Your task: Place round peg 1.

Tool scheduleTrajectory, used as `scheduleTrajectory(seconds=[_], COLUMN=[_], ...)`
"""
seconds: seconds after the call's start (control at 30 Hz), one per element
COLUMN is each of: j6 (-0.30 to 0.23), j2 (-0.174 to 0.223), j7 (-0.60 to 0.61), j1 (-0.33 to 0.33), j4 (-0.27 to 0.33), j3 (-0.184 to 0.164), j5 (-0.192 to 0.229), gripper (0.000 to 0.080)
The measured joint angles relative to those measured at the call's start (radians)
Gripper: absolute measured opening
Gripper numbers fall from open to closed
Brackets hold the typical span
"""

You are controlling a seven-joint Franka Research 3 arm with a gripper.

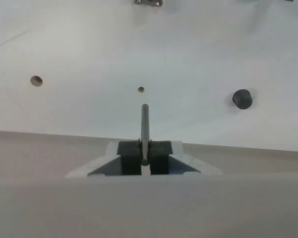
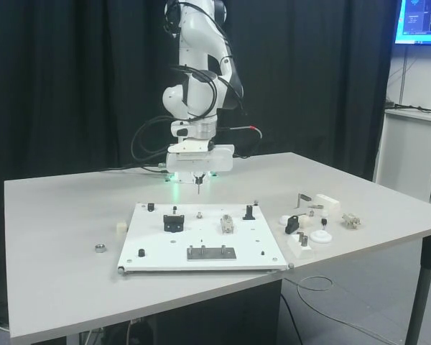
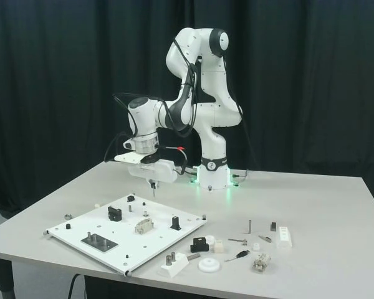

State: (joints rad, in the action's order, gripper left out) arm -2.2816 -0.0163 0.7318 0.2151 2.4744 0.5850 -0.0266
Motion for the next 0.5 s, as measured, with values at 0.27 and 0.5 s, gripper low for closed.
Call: scheduleTrajectory(seconds=[0.27, 0.5], j6=[-0.006, -0.009], j2=[0.0, 0.0], j7=[0.0, 0.0], j1=[0.0, 0.0], j4=[0.0, 0.0], j3=[0.0, 0.0], j5=[-0.001, -0.002], gripper=[0.0035, 0.0035])
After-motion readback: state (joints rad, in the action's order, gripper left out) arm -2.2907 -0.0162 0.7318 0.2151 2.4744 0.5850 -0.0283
